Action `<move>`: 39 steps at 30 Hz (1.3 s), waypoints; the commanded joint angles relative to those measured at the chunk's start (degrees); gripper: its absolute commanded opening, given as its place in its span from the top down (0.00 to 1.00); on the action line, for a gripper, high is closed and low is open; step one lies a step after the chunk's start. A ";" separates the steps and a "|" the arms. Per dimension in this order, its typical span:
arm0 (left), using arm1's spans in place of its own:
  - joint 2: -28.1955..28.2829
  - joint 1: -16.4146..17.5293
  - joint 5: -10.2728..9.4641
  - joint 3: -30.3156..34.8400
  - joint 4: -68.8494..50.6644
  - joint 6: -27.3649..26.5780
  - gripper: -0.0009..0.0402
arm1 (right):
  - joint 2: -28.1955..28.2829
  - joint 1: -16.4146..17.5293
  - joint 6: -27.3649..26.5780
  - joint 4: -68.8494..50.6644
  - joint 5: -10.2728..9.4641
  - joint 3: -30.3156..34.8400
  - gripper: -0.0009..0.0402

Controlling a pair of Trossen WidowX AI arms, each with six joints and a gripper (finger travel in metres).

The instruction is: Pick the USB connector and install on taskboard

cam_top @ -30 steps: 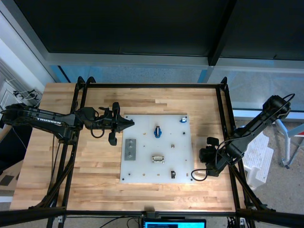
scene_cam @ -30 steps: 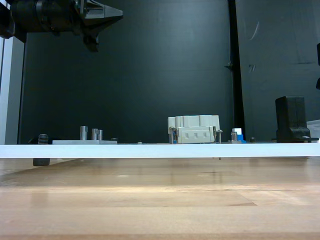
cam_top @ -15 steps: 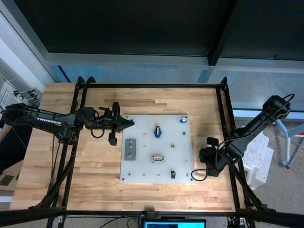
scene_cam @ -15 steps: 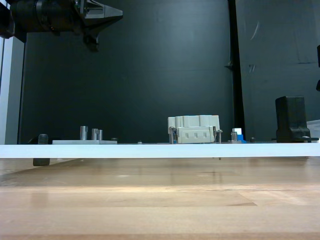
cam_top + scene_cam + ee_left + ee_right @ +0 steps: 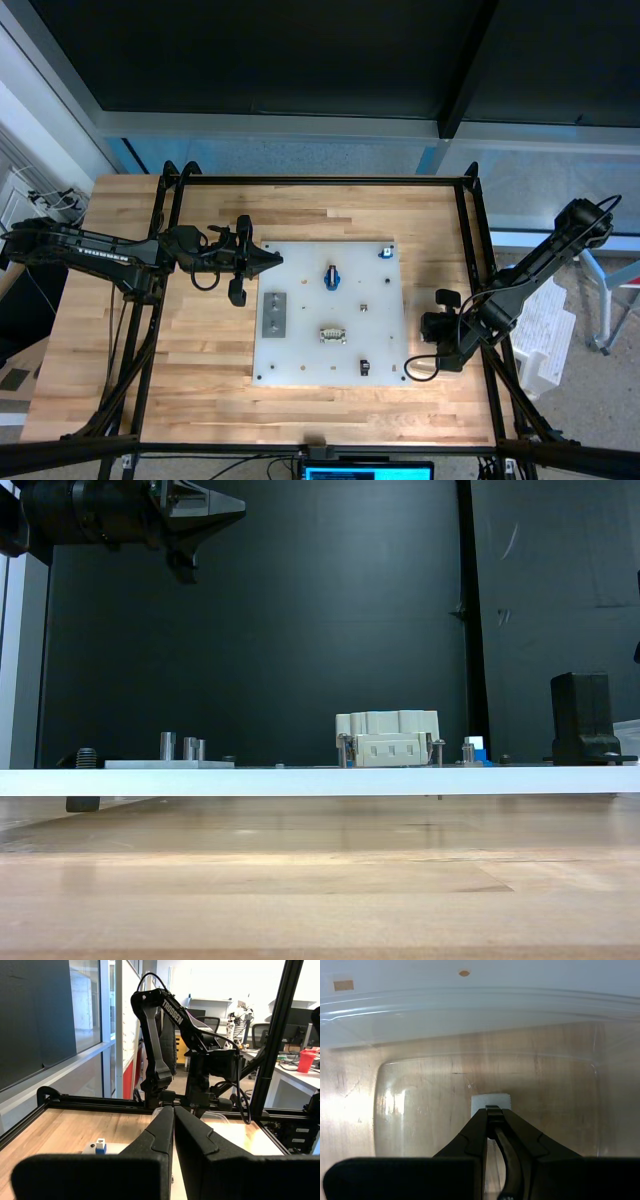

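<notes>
My right gripper (image 5: 491, 1110) hangs over a clear plastic tray (image 5: 470, 1002) just right of the taskboard (image 5: 300, 270). Its fingers are shut on a small dark piece, the USB connector (image 5: 492, 1108), whose dark body runs back between them. In the high view the right gripper (image 5: 436, 326) sits off the white board's right edge. The left gripper (image 5: 276, 260) is shut with nothing in it and hovers high above the board's left rear corner. It also shows in the low view (image 5: 238, 504) and in its own wrist view (image 5: 174, 1108).
The board carries a grey block (image 5: 273, 315), a blue upright part (image 5: 333, 277), a metal multi-pin connector (image 5: 388, 738) and a black socket (image 5: 582, 720). A small pale square piece (image 5: 481, 1100) lies in the tray under the right fingertips. Black frame rails surround the table.
The right arm has shifted very slightly over the tray. The left arm has not moved.
</notes>
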 commanded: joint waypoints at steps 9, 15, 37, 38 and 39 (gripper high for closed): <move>0.00 0.00 0.02 0.02 0.00 0.00 0.98 | -3.26 0.98 -0.55 -1.01 1.51 -0.81 0.98; 0.00 0.00 0.02 0.00 0.00 0.00 0.98 | -4.46 1.20 -0.96 -1.60 1.99 -0.68 0.98; 0.00 0.02 0.02 0.00 0.00 0.00 0.98 | -6.25 1.18 -3.87 -9.55 1.95 9.09 0.98; 0.00 0.00 0.02 0.00 0.00 0.00 0.98 | -6.12 1.18 -3.87 -9.57 1.95 9.57 0.98; 0.00 0.00 0.02 0.00 0.00 0.00 0.98 | -5.84 1.18 -3.98 -9.57 1.97 10.08 0.98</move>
